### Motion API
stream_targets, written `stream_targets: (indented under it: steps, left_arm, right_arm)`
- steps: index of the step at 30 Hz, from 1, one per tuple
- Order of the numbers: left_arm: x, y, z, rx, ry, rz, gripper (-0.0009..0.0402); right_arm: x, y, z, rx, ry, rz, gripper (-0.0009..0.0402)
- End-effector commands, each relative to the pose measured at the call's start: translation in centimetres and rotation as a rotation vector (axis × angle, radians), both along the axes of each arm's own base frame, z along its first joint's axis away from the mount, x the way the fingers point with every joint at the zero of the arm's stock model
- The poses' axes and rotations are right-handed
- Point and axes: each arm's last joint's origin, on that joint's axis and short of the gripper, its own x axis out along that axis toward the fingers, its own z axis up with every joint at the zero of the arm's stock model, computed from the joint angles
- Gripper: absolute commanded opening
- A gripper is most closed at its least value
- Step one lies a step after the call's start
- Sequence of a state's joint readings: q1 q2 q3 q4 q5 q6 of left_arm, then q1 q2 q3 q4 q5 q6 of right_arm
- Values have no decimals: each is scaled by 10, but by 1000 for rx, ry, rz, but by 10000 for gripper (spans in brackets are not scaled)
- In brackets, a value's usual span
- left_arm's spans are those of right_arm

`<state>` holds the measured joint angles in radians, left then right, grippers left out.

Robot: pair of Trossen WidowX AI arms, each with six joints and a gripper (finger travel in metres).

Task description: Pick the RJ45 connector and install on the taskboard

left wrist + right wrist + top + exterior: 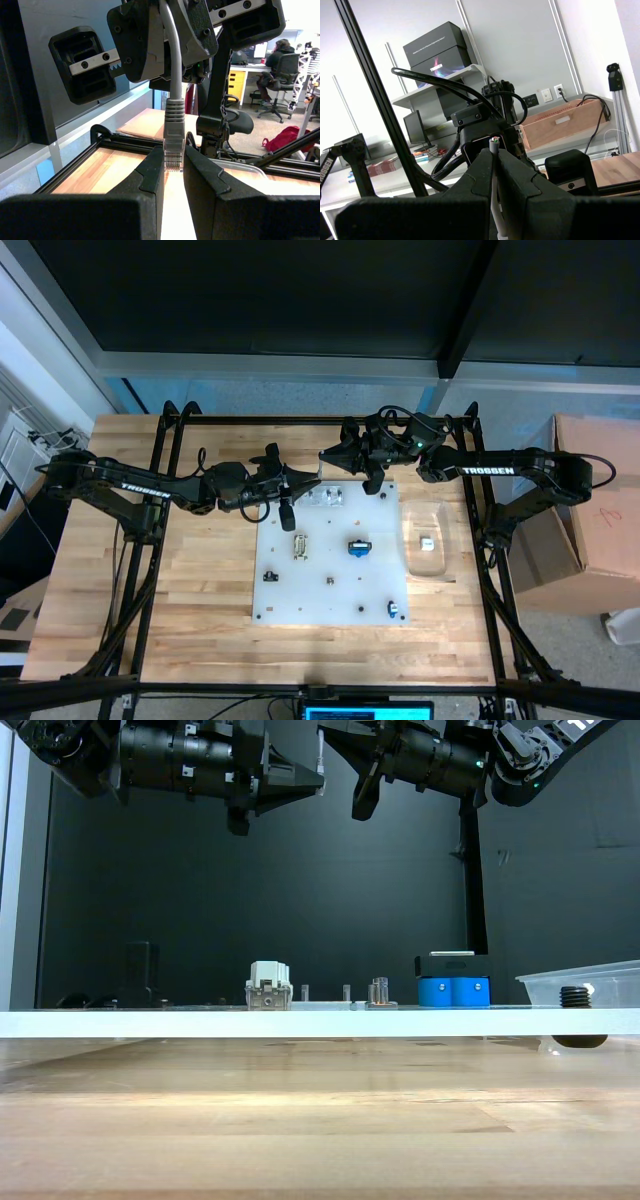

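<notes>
While both arms hang high over the far edge of the taskboard (300, 590), the RJ45 connector (173, 145) is in the air between them, clear of any seat. The left gripper (173, 170) is clamped on the grey plug itself, one finger against each side, with the contact end just showing between the fingertips. The short grey cable (175, 75) runs from the plug straight to the right gripper (493, 157). That gripper's fingers are pinched on the cable close to its cut end, where the coloured wires poke out. So the part is gripped at both ends, plug on the left and cable on the right. The low view shows both grippers well above the board, nose to nose.

I judge this step to be a mid-air regrasp or handover, with the install not yet begun. Next, one gripper would have to let go so the other can carry the plug down. The holding arm must then turn the plug toward its socket, line it up squarely and push until it seats. Which fitting on the board is the socket I cannot tell. A blue block (359, 548) sits near the board's middle, and a clear tray (443, 565) lies on the table just off the board's right edge.
</notes>
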<state>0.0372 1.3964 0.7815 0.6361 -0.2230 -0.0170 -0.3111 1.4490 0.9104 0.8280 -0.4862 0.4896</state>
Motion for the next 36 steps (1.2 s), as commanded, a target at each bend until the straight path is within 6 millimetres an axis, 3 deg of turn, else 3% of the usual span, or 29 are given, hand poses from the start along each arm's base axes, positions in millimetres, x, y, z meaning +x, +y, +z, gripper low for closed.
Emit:
stream_targets:
  steps: [1,8,20,27,32,36]
  left_arm:
    - [0,0,0,-1,-1,3,20]
    - [0,0,0,-1,-1,3,16]
    - [0,1,0,1,3,5,15]
    - [-1,2,-7,32,90,55,11]
    - [-2,4,-15,52,172,111,13]
    - [-3,5,-17,77,211,146,9]
  right_arm:
    - [0,1,0,-1,0,5,0]
    - [0,1,0,-2,1,10,12]
    - [-3,2,-7,75,149,-1,170]
    - [-16,13,4,75,344,-137,176]
    - [-15,26,19,67,586,-373,178]
    - [-10,37,35,27,684,-468,183]
